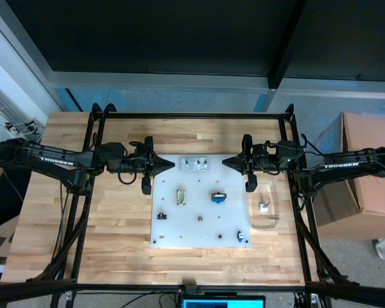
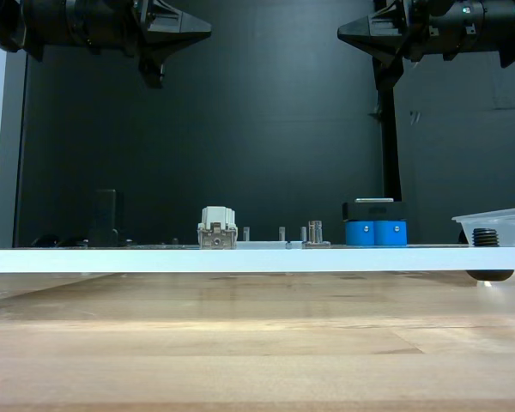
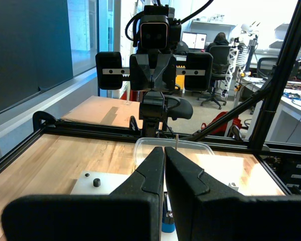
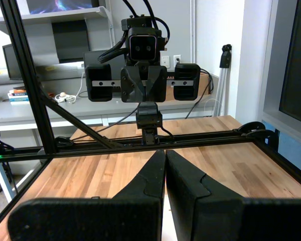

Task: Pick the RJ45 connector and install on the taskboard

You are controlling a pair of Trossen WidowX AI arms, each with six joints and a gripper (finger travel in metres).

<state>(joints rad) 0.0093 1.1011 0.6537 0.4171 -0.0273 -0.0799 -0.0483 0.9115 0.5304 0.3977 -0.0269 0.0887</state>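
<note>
1. High: left gripper (image 1: pixel 171 165) and right gripper (image 1: pixel 225 162) face each other over the taskboard's (image 1: pixel 179 224) far part, both pinched closed and empty. RJ45 connector (image 1: pixel 264 206) lies free in clear tray (image 1: pixel 263 226), right of board.
2. Low: both grippers high above board.
3. Left wrist: fingers (image 3: pixel 149 175) together, nothing held.
4. Right wrist: same.
</note>
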